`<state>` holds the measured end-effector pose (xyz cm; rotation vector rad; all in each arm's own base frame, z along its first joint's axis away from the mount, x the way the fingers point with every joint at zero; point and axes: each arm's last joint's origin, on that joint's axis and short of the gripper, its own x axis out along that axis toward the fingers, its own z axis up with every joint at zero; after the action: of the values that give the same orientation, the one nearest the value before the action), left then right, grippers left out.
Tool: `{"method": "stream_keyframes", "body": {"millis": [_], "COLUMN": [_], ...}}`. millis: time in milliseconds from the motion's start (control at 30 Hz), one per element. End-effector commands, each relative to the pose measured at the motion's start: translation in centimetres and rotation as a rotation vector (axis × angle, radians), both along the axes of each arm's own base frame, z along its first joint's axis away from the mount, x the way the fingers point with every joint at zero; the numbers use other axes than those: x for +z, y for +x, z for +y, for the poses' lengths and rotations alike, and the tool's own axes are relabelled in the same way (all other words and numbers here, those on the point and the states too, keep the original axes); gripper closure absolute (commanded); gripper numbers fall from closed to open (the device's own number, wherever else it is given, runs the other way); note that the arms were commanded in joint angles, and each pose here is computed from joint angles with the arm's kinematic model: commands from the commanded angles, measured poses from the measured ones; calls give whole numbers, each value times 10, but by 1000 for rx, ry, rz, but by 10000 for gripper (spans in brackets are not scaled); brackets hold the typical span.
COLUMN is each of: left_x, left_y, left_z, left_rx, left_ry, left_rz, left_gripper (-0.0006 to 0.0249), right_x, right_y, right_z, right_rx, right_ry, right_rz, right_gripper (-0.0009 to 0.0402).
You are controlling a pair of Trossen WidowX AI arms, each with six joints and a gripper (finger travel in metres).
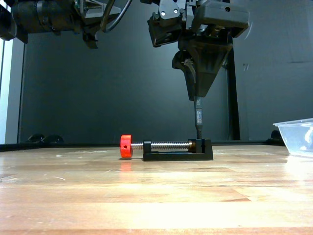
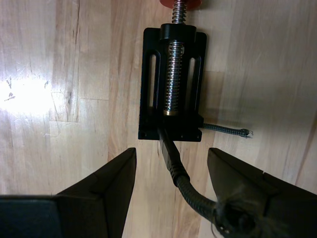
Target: Remove the USB-C connector from the USB-C receptacle and place in the container
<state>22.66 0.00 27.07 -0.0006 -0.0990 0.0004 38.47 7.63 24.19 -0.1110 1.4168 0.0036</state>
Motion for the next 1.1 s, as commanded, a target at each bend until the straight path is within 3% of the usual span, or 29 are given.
{"method": "stream_keyframes", "body": {"millis": [33,700,1100], "left_x": [0,0,0], "left_y": [0,0,0], "left_z": [0,0,0], "left_rx": [0,0,0], "left_ry": [0,0,0], "left_rz": [0,0,0], "left_gripper": [243,243,243], "right_x": [0,0,3], "right_y": [0,0,-1], "right_z": [0,0,0], "right_rx": [3,2,-2], "right_ry": [0,0,-1], "right_rz": [-3,-4,-10], "right_gripper": [225,395,393]}}
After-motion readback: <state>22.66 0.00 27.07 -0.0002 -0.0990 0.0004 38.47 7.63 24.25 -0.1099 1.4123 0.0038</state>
